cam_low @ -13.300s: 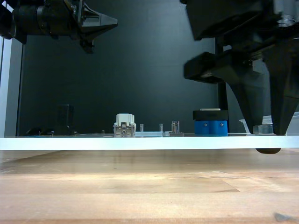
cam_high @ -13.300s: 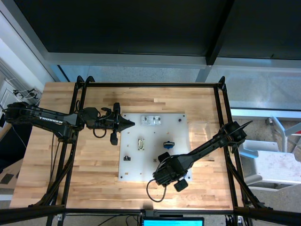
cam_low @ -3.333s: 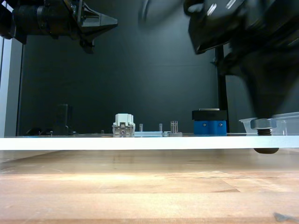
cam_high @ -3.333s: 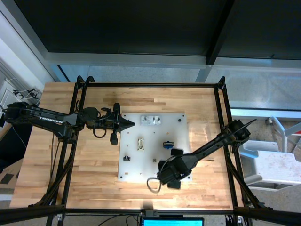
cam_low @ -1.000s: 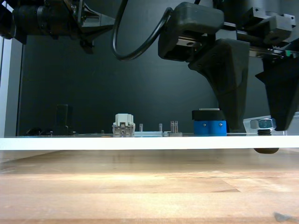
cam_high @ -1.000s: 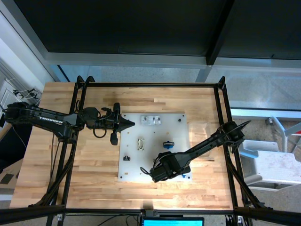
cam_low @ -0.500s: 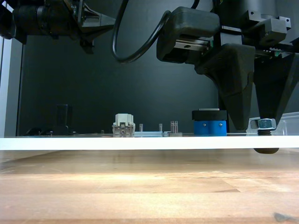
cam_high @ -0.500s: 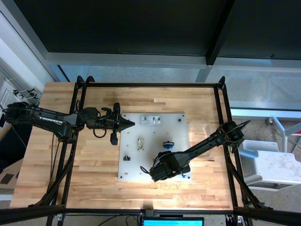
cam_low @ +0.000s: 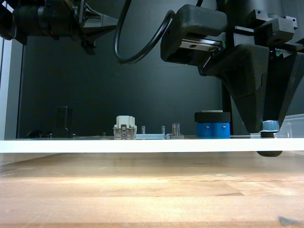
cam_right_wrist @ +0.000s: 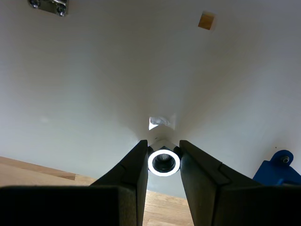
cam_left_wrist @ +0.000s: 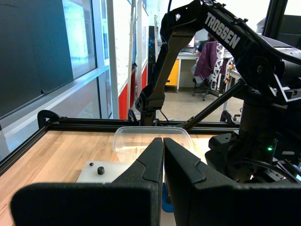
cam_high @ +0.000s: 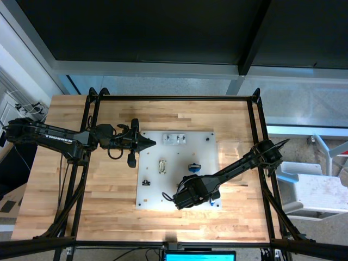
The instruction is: Unfasten the M12 fastener and place in the container
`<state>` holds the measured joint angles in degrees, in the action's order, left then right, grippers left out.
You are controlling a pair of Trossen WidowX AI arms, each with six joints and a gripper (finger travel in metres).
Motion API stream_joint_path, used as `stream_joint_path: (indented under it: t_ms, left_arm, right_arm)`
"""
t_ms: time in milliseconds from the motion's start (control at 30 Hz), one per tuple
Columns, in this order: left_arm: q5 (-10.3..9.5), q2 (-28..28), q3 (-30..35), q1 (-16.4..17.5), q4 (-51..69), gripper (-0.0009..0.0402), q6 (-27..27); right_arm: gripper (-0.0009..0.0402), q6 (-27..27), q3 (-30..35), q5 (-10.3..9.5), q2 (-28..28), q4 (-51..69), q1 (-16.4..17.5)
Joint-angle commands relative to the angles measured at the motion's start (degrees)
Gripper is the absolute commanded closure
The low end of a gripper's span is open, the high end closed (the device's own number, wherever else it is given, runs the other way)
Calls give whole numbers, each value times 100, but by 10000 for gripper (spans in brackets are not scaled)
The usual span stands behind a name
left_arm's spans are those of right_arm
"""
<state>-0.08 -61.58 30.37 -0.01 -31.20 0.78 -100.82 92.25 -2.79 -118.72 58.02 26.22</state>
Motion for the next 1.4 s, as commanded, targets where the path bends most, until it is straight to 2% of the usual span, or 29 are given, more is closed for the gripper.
stream_joint_path:
  t_ms: [33,133,200,433,567,767,1100,1200,1400]
  left_arm:
    - [2,-2,0,0,0,393,-2]
    - [2,-2,0,0,0,393,-2]
    - [2,-2,0,2,0,393,-2]
    - [2,-2,0,2,0,393,-2]
    - [2,-2,0,0,0,393,-2]
    - [2,-2,0,0,0,393,-2]
    - [2,-2,0,2,0,393,-2]
    - [2,-2,0,2,0,393,-2]
    - [2,-2,0,2,0,393,-2]
  right_arm:
    - [355,37,2,0,2,0,0]
    - [353,205,2,13,2,20,0]
    - [352,522,2,17,2,59,-9]
    - [355,2100,2,22,4,107,-24]
    - [354,3340,2,17,4,96,-31]
    - [354,5622,2,13,4,101,-31]
    - [354,8666,4,15,11,85,-35]
    - [354,9436,4,13,11,83,-35]
    - [354,10404,4,11,70,103,-35]
